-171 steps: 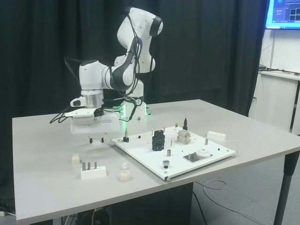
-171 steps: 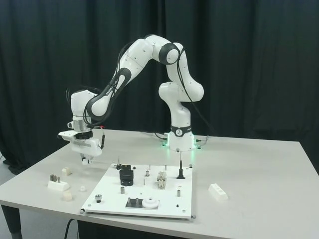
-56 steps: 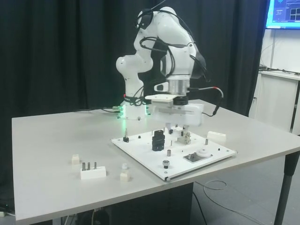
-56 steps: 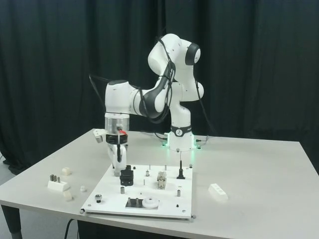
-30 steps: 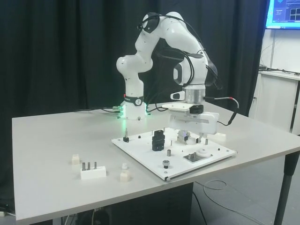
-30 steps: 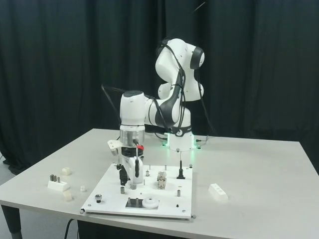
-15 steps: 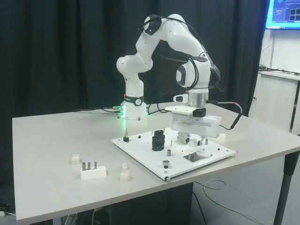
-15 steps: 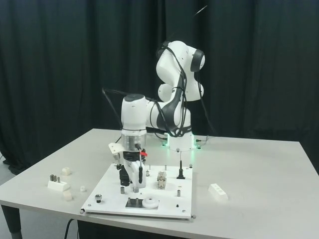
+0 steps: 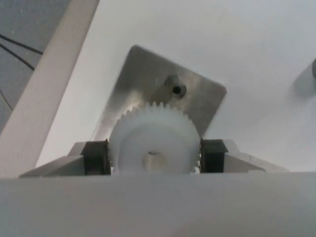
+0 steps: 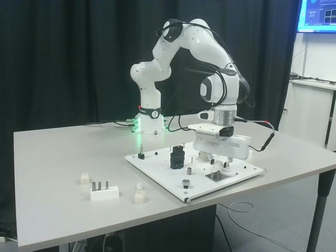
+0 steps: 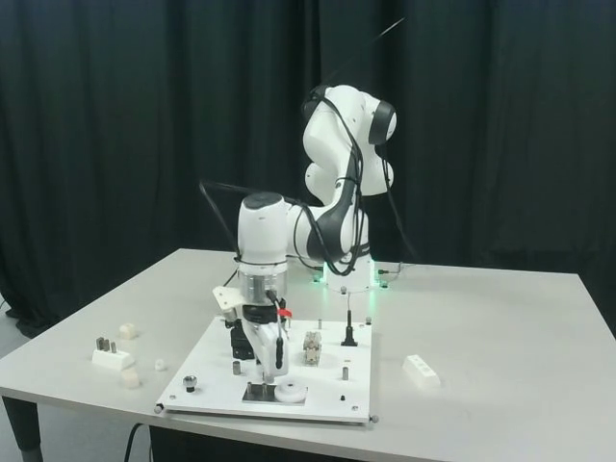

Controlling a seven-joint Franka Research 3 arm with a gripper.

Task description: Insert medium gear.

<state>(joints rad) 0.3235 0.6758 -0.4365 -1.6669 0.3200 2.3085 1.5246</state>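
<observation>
Since half a second ago the arm has swung further along the white board (image 10: pixel 157 167) and lowered, bringing the gripper (image 9: pixel 154 157) over the grey metal plate (image 9: pixel 148 84). Its black fingers (image 9: pixel 95 158) clamp the white medium gear (image 9: pixel 154 143) by its toothed rim, above the plate, with a peg (image 9: pixel 176 90) at the gear's one o'clock. Around the board spreads the grey table (image 11: pixel 500 327); black curtains (image 11: pixel 115 125) hang behind.
</observation>
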